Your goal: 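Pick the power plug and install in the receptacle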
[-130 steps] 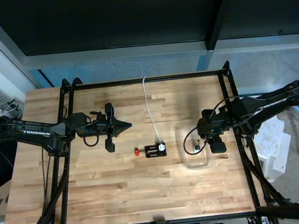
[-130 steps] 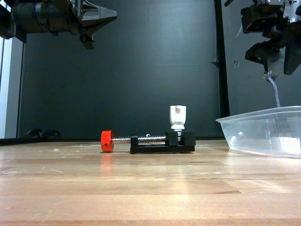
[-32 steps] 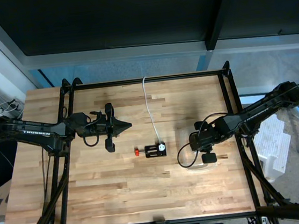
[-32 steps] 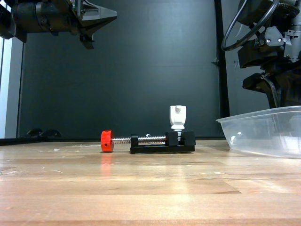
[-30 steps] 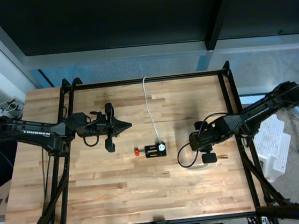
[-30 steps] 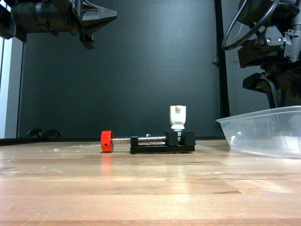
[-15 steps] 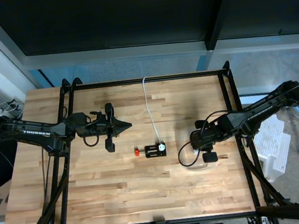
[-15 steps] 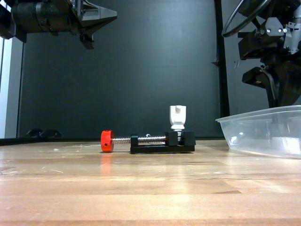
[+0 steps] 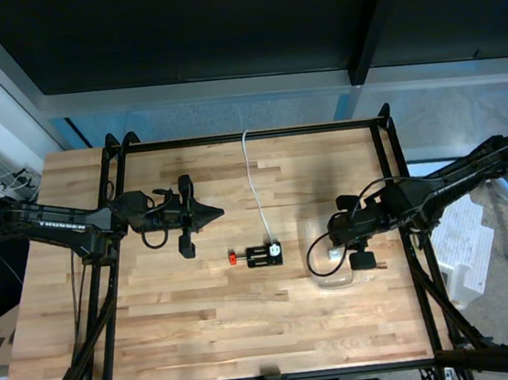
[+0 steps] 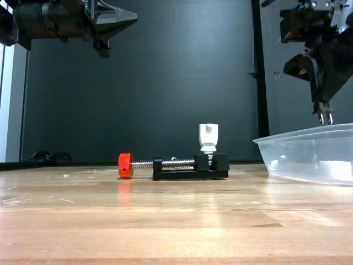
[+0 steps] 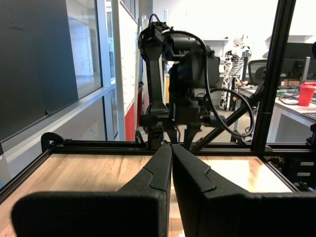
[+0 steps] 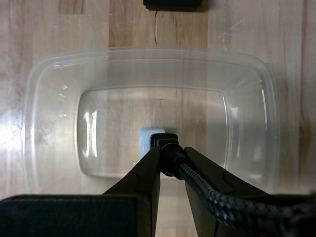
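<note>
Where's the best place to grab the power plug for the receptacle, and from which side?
Grip the power plug by its black body, from above, leaving the prongs free and pointing down; the receptacle faces up in the vise. The right gripper, above the tray, holds it so. The left gripper is parked shut, high at the left.

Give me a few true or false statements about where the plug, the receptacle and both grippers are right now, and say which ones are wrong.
1. The right gripper is shut on the power plug. True.
2. The power plug sits in the receptacle. False: it hangs above the clear tray, apart from the receptacle.
3. The left gripper is open. False: it is shut and empty, high over the table's left side.
4. The receptacle stands upright in the vise. True.
</note>
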`<action>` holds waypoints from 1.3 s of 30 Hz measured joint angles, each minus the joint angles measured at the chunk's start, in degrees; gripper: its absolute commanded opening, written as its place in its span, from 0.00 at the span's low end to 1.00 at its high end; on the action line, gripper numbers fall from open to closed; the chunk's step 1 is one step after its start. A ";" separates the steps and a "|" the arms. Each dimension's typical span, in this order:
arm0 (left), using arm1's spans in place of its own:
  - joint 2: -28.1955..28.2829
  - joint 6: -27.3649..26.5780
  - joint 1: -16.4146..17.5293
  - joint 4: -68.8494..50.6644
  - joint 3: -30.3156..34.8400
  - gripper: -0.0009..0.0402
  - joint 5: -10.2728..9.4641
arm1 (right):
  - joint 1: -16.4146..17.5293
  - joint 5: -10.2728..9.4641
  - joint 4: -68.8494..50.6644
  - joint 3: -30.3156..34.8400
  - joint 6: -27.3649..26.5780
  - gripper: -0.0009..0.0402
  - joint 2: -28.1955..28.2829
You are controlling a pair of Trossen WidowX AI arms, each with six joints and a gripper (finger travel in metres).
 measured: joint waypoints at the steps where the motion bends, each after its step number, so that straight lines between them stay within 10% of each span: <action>1: 0.00 0.00 0.00 0.02 0.00 0.02 0.02 | 0.00 0.00 -0.92 0.50 0.00 0.02 -0.17; 19: 0.00 -0.02 0.00 0.02 0.02 0.02 0.00 | -0.11 2.80 -4.15 3.76 -0.02 0.02 -0.26; 39: 0.00 0.00 0.00 0.00 0.02 0.02 0.00 | -4.20 4.35 -2.67 22.51 -5.09 0.02 20.63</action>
